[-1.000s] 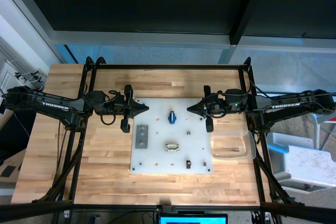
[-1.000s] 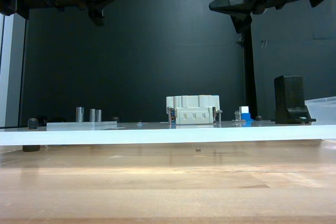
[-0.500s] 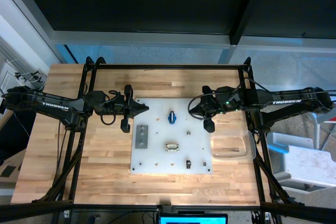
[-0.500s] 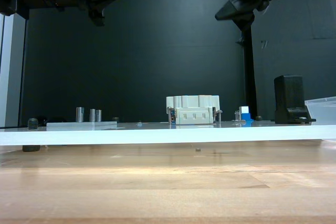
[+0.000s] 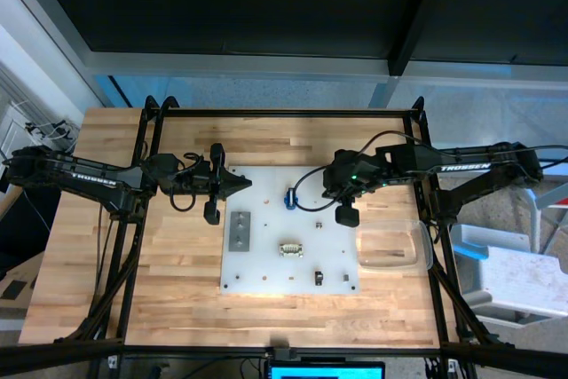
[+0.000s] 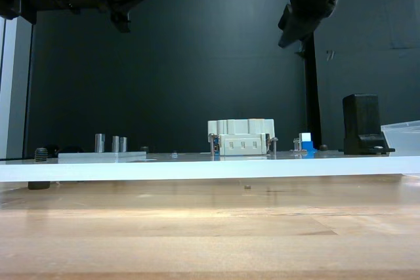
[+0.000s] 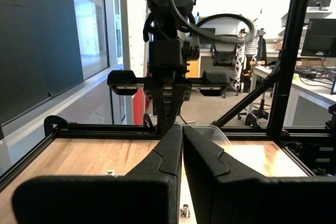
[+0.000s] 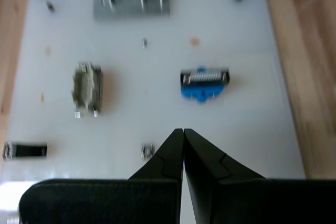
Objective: Pick the 16mm bar from the taskboard and place it in the container
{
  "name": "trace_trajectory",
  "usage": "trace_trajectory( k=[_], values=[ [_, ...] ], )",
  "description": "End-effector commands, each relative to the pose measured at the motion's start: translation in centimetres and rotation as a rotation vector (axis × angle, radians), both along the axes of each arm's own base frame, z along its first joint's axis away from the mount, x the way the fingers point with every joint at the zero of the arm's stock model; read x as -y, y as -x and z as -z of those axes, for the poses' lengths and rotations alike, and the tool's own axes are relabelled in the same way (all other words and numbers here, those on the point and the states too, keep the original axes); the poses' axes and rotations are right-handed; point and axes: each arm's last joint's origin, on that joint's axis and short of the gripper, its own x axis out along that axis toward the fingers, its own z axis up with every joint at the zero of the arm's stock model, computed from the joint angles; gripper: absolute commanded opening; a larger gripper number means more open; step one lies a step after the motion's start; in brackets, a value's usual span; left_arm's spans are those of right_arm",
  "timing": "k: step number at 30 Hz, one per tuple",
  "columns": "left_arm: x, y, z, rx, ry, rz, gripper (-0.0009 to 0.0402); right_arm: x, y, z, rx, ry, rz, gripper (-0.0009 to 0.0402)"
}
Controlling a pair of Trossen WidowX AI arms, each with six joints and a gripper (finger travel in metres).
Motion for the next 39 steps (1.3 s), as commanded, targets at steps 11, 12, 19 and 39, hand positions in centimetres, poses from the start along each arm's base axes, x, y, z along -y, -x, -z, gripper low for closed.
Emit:
trace_trajectory(
  k=[11,12,19,39],
  values=[
    [0.0,0.0,0.0,0.000,0.000,0.000,0.0000,-2.3,-0.7,0.9,-0.220,-0.012,-0.035,0.0000],
    [0.0,0.0,0.0,0.000,0.000,0.000,0.0000,-2.6,-0.7,1.0,-0.228,-0.011,-0.036,0.0000],
    [0.0,0.0,0.0,0.000,0.000,0.000,0.0000,-4.1,-0.2,1.2,-0.270,-0.003,-0.047,0.0000],
    [0.0,0.0,0.0,0.000,0.000,0.000,0.0000,-8.6,0.8,2.4,-0.370,-0.042,-0.047,0.0000]
  ],
)
